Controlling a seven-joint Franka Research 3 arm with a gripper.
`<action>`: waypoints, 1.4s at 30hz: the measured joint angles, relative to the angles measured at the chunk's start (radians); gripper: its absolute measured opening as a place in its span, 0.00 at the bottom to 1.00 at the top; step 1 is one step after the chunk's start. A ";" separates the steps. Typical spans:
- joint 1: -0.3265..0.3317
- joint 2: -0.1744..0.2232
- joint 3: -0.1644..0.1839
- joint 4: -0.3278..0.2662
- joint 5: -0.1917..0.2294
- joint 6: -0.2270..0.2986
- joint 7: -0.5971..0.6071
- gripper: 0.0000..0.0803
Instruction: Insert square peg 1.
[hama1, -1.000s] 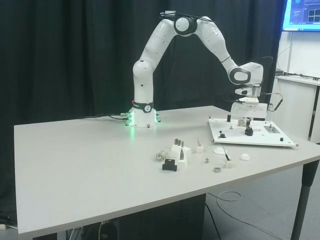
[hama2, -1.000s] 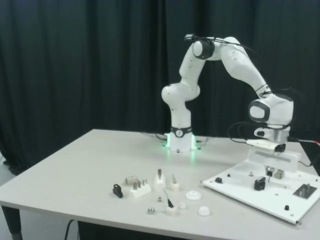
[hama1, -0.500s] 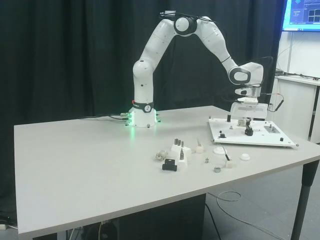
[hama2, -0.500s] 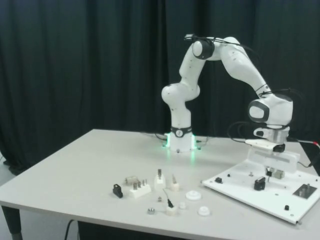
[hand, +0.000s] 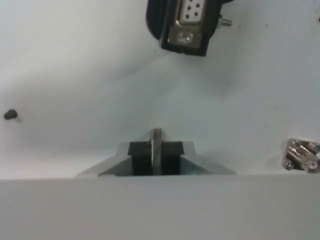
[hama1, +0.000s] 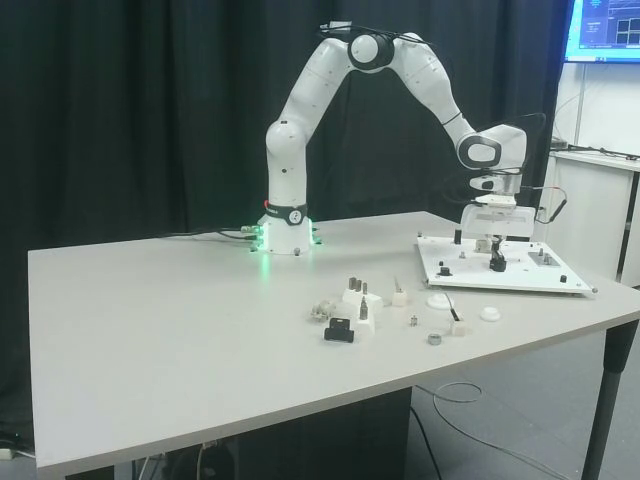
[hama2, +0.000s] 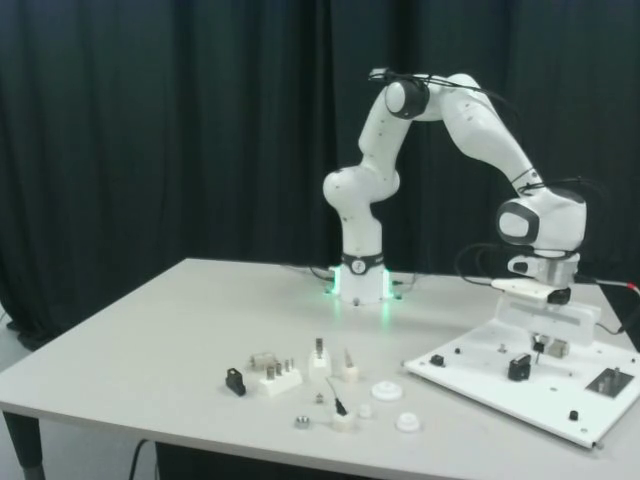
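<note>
Over the white board (hama1: 500, 268) at the bench's (hama1: 200, 320) right end, the pincer (hand: 156, 155) hung low, its black pads pinching a thin grey metal peg (hand: 156, 145) upright between them. This looked like the insertion step; the next move would call for lining the slim, square-edged peg with its hole, hidden here, then pressing straight down. A black multi-pin connector (hand: 186, 25) sat nearby.

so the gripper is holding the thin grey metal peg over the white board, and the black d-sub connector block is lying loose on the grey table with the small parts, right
Not quite. The black D-sub connector block is not loose on the grey table; it sits on the white board, close to the gripper. The wrist view shows it on the board's white surface just beyond the thin grey metal peg. The rest stands: the gripper holds the peg over the board.
</note>
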 joint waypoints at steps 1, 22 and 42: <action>0.001 0.000 0.000 0.000 0.000 0.000 -0.007 0.04; 0.005 0.000 0.000 -0.001 0.000 -0.002 -0.075 0.04; 0.005 0.000 -0.002 -0.001 0.007 -0.002 -0.001 0.04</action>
